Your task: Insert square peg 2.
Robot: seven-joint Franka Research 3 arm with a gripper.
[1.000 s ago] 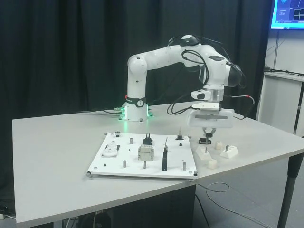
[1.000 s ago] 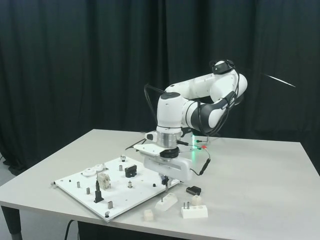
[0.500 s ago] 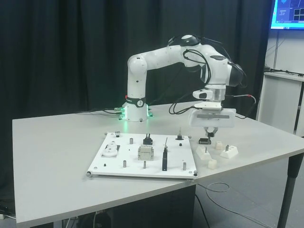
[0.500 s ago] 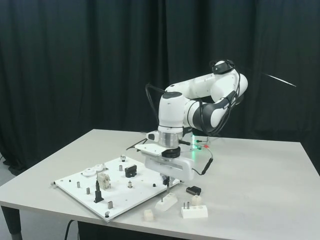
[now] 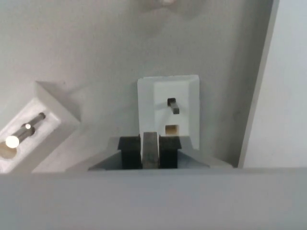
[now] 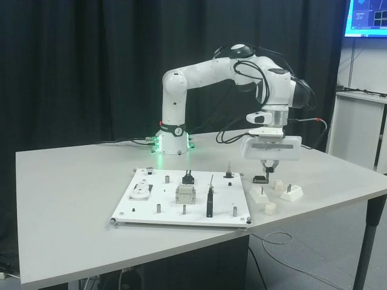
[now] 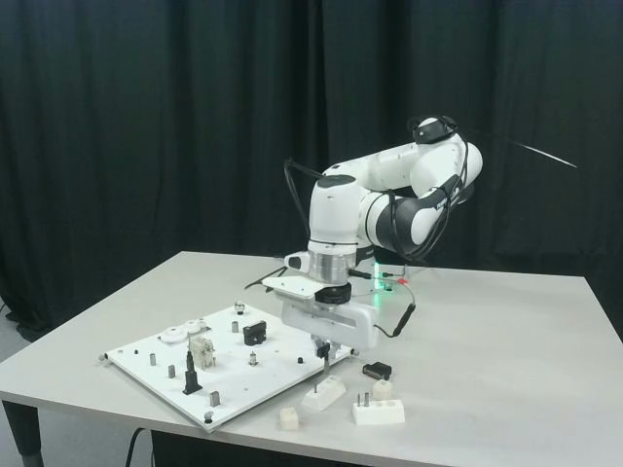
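Grips a slim grey square peg (image 5: 150,149) between closed black fingers (image 5: 128,152) of the gripper (image 5: 149,155), lifted above the small white holder block (image 5: 169,109) at centre frame, its square hole vacant; carrying and insertion apparently left.

One room camera stands off the table (image 6: 72,193) corner, the arm (image 6: 199,69) beyond; the second faces it from the other side. Both share the white board (image 7: 156,375). The wrist camera looks straight down, close.
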